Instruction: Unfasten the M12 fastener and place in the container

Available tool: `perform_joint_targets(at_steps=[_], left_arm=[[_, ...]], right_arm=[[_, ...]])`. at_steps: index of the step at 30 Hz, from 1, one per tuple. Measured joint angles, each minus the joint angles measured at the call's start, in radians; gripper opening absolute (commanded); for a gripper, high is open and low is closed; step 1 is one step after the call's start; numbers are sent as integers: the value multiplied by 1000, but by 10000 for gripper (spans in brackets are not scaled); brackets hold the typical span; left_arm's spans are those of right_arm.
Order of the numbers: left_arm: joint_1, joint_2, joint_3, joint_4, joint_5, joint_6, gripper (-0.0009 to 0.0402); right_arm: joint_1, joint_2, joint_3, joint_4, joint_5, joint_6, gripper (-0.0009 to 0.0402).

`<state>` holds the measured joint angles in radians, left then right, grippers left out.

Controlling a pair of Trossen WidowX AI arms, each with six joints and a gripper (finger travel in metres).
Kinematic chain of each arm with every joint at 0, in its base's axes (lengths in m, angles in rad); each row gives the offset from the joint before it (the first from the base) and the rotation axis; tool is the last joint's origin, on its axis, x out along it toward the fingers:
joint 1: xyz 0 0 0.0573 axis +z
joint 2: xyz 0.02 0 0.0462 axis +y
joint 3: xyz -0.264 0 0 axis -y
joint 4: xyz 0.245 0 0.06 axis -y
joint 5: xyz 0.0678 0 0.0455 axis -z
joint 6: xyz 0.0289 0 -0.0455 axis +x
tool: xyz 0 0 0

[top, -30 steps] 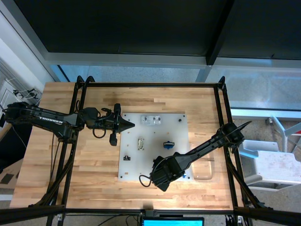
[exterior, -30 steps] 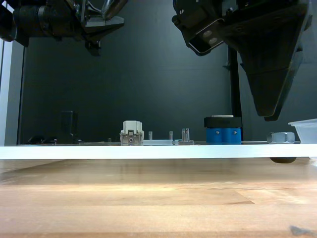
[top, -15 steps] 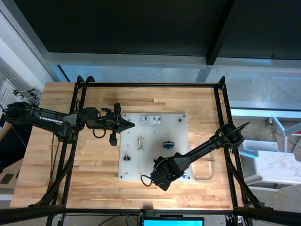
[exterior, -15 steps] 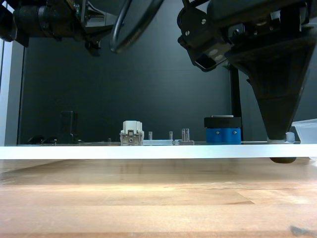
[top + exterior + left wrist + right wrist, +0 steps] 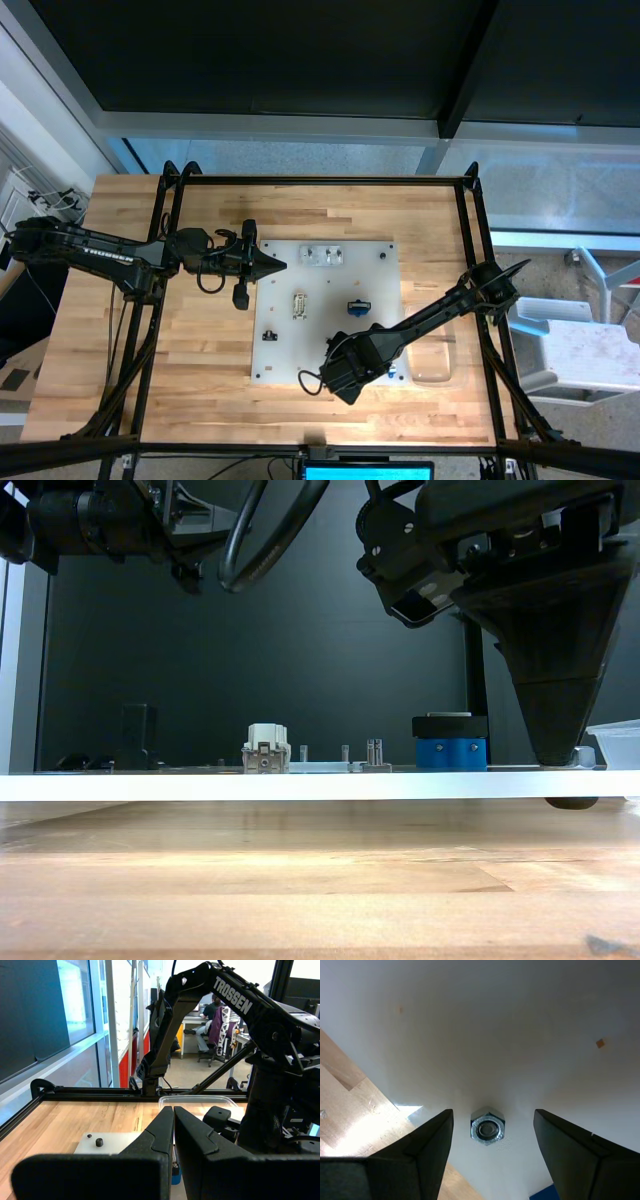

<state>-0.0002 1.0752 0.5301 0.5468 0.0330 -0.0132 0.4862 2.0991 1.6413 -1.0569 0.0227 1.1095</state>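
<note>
L gripper [image 5: 281, 265] hangs high over the far-left edge of the white board [image 5: 325, 300]; fingers [image 5: 160, 1130] pressed together, nothing held. R gripper [image 5: 493, 1111] is down at the board's near-right edge, tips at surface level in low view. Its jaws are spread wide and grip nothing. M12 nut [image 5: 488, 1125] sits between them w/ a gap each side, flat on the board, on its stud, dark core in bore. Clear container [image 5: 437, 362] lies just right of the board, apart from the nut.

Shiny metal nut [image 5: 488, 1114] (matt white board [image 5: 520, 1035])
</note>
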Motion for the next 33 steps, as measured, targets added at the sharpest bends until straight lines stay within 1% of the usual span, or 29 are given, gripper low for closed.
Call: perform_joint_targets(at_steps=[6,11,17,22,26,29,33], left_arm=[[0,0,0,0,0,0,0],[0,0,0,0,0,0,0],[0,0,0,0,0,0,0],[0,0,0,0,0,0,0],[0,0,0,0,0,0,0],[0,0,0,0,0,0,0],[0,0,0,0,0,0,0]], right_arm=[[0,0,-5,10,-1,0,152],[0,0,-5,5,-24,1,104],[0,0,-5,5,-24,0,54],[0,0,-5,6,-24,-9,24],[-2,0,-5,10,-25,-31,10],[-2,0,-5,16,-25,-92,6],[-2,0,-5,31,-25,-289,7]])
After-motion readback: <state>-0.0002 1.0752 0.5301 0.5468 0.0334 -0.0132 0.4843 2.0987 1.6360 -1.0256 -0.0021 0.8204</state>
